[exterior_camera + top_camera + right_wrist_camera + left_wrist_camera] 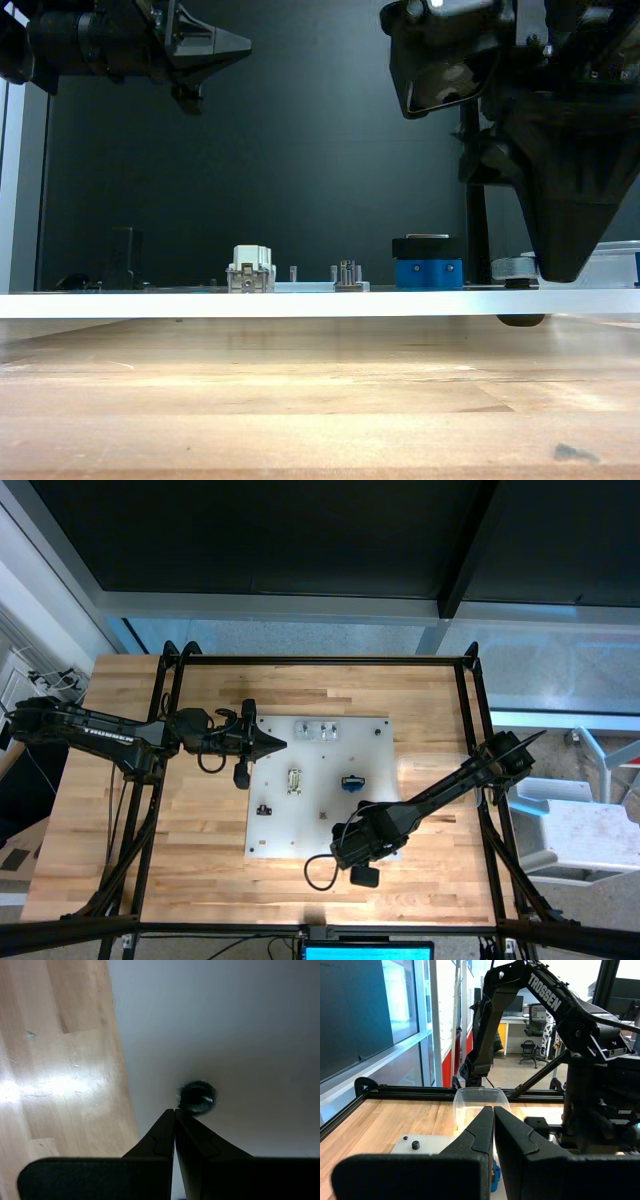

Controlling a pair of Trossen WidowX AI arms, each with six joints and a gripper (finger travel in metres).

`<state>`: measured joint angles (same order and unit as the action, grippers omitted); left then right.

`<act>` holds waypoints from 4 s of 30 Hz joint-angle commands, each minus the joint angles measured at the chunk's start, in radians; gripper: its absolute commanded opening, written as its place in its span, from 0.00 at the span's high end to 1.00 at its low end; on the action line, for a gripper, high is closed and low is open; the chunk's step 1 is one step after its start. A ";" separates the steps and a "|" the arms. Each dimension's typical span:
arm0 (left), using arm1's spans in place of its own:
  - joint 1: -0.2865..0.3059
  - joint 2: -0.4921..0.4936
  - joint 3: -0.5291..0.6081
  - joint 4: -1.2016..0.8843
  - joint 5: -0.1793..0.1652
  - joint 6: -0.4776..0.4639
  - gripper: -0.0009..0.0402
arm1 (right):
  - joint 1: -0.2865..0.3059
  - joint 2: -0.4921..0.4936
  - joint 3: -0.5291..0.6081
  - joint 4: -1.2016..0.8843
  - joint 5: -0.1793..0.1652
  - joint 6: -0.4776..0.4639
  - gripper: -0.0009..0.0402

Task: Unfasten the M12 fastener and place in the container

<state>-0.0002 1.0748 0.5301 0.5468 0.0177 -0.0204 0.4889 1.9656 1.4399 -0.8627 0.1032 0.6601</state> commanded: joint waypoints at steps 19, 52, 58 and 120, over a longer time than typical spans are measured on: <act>0.000 0.000 0.000 -0.001 0.000 0.000 0.98 | 0.010 -0.034 0.085 -0.101 -0.086 0.065 0.98; 0.000 0.000 0.000 0.000 0.000 0.000 0.98 | -0.009 0.071 0.188 -0.127 -0.043 0.671 0.53; 0.000 0.000 0.000 0.000 0.000 0.000 0.98 | -0.014 0.105 0.188 -0.125 -0.044 0.672 0.47; 0.000 0.000 0.000 0.000 0.000 0.000 0.98 | -0.019 0.105 0.171 -0.126 -0.043 0.674 0.65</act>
<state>-0.0002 1.0748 0.5297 0.5468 0.0181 -0.0204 0.4698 2.0708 1.6104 -0.9882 0.0586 1.3403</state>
